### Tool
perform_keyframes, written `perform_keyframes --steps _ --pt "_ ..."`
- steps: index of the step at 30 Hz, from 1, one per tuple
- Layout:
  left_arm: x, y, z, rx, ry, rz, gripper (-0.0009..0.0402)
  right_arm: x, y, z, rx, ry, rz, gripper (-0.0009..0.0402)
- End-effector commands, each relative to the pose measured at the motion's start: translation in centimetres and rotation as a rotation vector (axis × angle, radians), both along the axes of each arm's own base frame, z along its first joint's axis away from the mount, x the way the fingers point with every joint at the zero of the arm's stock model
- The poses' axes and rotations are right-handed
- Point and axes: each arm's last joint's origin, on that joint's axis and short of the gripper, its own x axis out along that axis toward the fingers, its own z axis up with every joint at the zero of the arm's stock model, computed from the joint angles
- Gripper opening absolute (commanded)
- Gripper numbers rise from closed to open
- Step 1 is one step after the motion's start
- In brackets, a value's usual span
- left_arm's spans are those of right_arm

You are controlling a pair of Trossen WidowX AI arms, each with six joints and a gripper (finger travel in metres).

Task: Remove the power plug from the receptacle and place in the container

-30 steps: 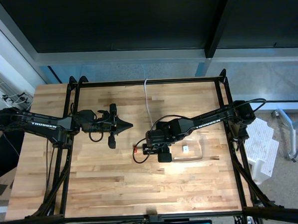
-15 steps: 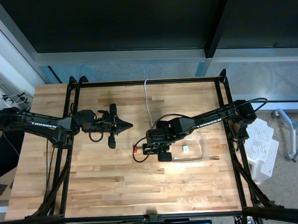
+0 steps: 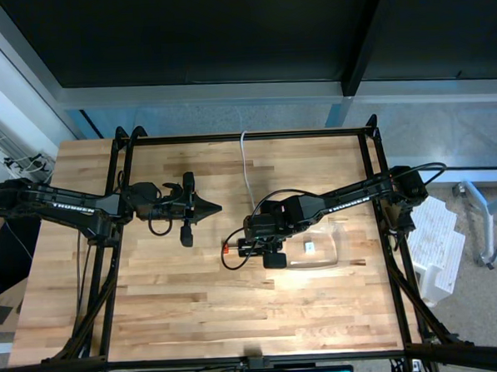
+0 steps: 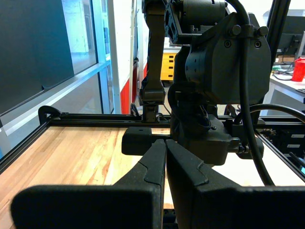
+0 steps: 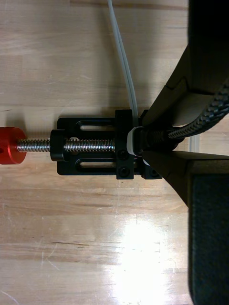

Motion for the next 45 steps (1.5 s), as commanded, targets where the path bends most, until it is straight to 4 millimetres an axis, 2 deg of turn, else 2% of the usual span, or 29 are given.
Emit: perform_keyframes --steps 1,26,38,45 --pt "0.0 0.0 0.0 0.000 0.000 0.000 0.0000 0.0 0.0 0.1 0.000 -0.005 0.005 0.0000" --pt "0.0 0.0 0.0 0.000 0.000 0.000 0.0000 0.1 -0.1 2.3 -0.002 -0.016 0.014 0.0000" --pt "0.0 0.0 0.0 0.000 -0.001 0.000 0.0000 -1.6 -0.1 4.4 0.007 -0.029 0.003 0.0000" --pt "0.0 0.0 0.0 0.000 0.000 0.000 0.0000 -2.8 0.3 4.4 0.009 -0.034 0.015 0.0000"
